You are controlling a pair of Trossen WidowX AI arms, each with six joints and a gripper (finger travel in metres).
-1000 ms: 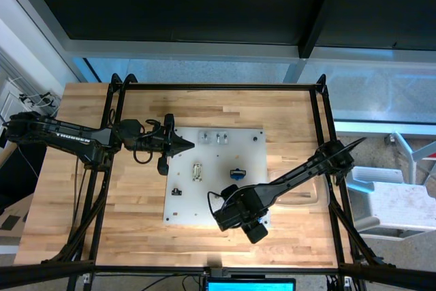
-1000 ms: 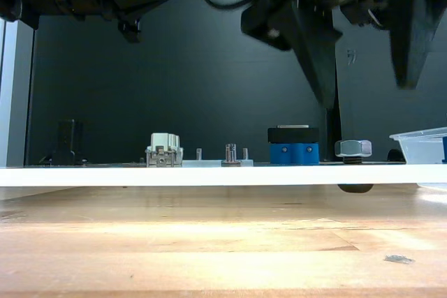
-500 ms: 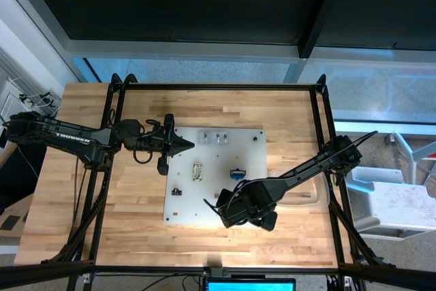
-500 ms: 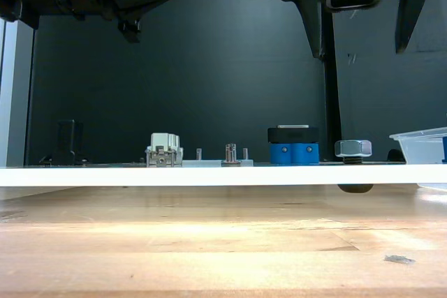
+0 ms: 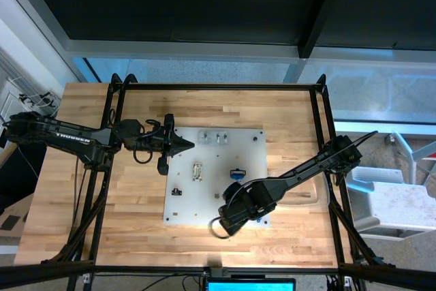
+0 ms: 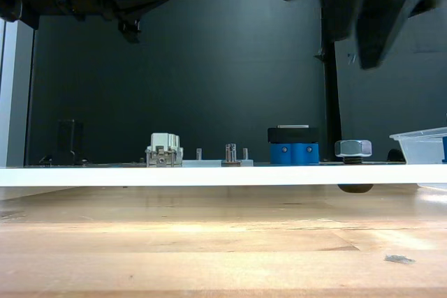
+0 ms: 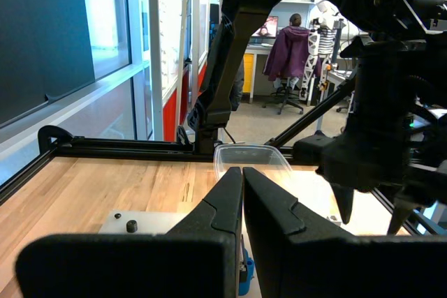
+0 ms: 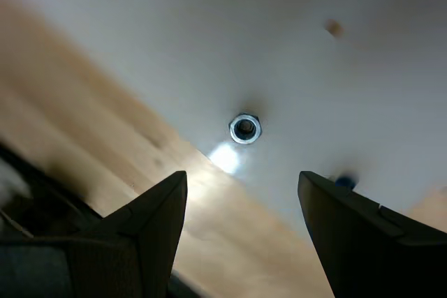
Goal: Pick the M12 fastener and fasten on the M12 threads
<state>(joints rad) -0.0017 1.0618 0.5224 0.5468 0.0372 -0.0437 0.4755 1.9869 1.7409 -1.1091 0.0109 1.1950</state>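
Note:
The silver M12 nut [image 6: 353,148] sits on its stud at the near right of the white board [image 6: 209,174], its dark base just showing below it. In the right wrist view the nut [image 8: 245,128] lies on the board with a dark centre. My right gripper [image 8: 242,173] hangs open well above it, nothing between its fingers [image 8: 150,228]. In the high view the right gripper [image 5: 233,216] covers that near right part of the board [image 5: 197,199], hiding the nut. My left gripper [image 5: 185,144] hovers shut over the board's far left edge, its fingertips [image 7: 242,172] pressed together.
A clear tray [image 5: 310,199] lies right of the board, partly under the right arm. On the board stand a blue fitting [image 6: 293,153], a grey connector [image 6: 163,151] and a small silver post [image 6: 230,153]. A black frame [image 5: 218,87] rims the wooden table.
The right gripper has risen away from the board and swung round, its head shifting slightly left. The nut has stayed on its stud. The left arm has not moved.

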